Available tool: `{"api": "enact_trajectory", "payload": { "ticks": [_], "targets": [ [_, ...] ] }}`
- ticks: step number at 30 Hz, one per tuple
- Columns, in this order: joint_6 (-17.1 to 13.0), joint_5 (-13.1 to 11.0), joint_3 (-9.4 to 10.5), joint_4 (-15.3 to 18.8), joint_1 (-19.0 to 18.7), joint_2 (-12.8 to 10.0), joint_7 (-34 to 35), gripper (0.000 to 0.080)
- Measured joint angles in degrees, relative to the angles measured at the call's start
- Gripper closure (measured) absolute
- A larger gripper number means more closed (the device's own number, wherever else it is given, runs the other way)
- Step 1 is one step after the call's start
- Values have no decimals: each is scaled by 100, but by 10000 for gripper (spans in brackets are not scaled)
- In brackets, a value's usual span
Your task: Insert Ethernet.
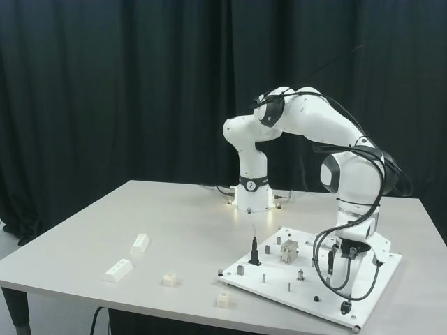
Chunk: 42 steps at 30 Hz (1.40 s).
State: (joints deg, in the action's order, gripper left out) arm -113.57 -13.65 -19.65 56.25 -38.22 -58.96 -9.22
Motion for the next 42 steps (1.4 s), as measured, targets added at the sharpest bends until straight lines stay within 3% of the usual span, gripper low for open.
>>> {"api": "enact_trajectory", "payload": {
  "ticks": [42],
  "targets": [
    [17,32,-108,0,-5,-42,27,705]
  ]
}}
